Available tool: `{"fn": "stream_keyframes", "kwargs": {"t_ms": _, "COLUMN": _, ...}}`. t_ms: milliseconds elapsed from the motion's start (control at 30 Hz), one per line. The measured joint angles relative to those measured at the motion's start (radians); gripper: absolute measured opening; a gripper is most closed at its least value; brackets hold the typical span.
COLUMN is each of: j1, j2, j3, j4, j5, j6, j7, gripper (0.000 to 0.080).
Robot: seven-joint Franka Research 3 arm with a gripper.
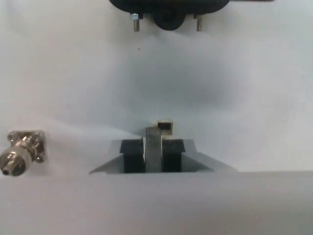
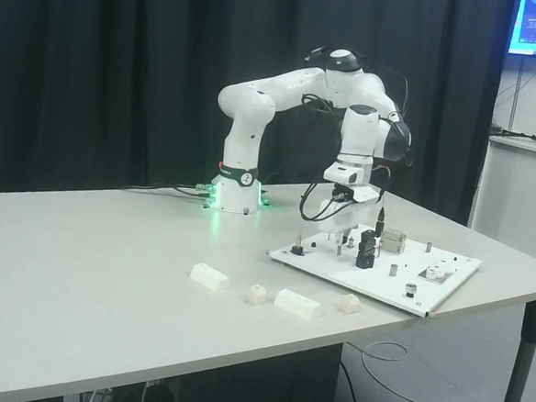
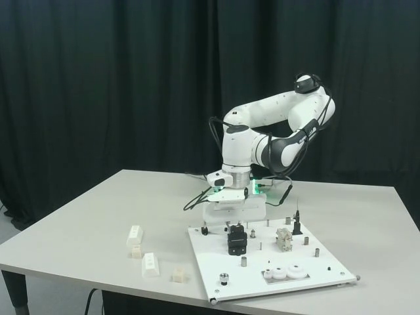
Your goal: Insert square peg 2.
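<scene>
Gripper (image 1: 157,156) hangs over the white board (image 2: 446,285) on the desk (image 2: 108,254), fingers (image 1: 131,155) pinching a peg (image 1: 161,139) upright between the pads. Peg tip sits above bare board surface; no square hole shows under it in wrist view. Step, by judgement: carrying phase, insertion not begun. Next move calls for lateral travel to the socket, squaring peg faces w/ hole edges, then straight descent. Connector (image 1: 22,152) stands well apart.
</scene>
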Motion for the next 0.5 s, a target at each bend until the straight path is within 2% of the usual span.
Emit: {"fn": "stream_keyframes", "kwargs": {"t_ms": 500, "j1": 0.004, "j2": 0.000, "j3": 0.003, "j4": -0.004, "j5": 0.003, "j6": 0.020, "j7": 0.000, "gripper": 0.0077}}
